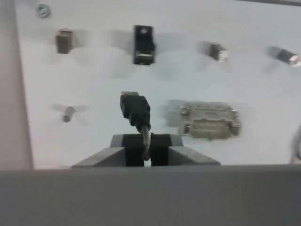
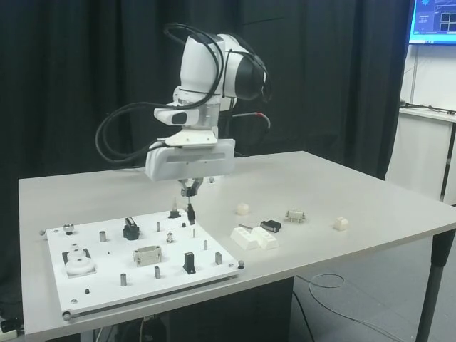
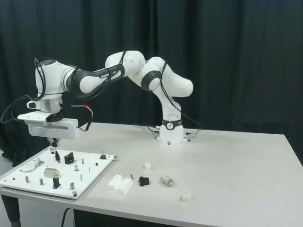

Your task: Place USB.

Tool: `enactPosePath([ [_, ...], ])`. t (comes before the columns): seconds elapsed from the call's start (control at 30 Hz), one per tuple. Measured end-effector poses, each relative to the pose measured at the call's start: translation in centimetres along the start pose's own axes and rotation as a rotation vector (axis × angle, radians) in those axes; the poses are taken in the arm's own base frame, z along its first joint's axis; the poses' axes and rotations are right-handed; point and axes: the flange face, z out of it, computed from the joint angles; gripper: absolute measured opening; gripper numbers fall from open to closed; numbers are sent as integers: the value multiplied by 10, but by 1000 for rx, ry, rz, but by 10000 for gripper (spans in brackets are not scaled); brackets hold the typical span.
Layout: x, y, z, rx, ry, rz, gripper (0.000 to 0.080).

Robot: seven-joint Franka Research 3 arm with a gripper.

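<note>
The gripper (image 1: 146,151) is clamped on the USB (image 1: 135,107) cable; the plug hangs below the fingertips, above the white board (image 1: 108,136).

No text, label or number can be read anywhere in these views.

A matt black plastic USB plug (image 1: 135,107) with a metal tip is seen; the white board (image 1: 108,136) appears smooth and matt.
</note>
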Motion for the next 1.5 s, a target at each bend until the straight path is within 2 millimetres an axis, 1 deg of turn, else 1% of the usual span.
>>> enactPosePath([
  [0.13,-6,-8,4,8,-41,5,26],
  [0.27,-16,-22,7,17,-94,11,26],
  [0.5,-37,-52,11,11,-192,34,26],
  [0.8,-71,-93,19,-41,-322,51,26],
  [0.93,-85,-107,26,-70,-365,61,26],
  [1.17,-109,-130,44,-122,-419,70,26],
  [1.5,-148,-163,65,-197,-472,89,26],
])
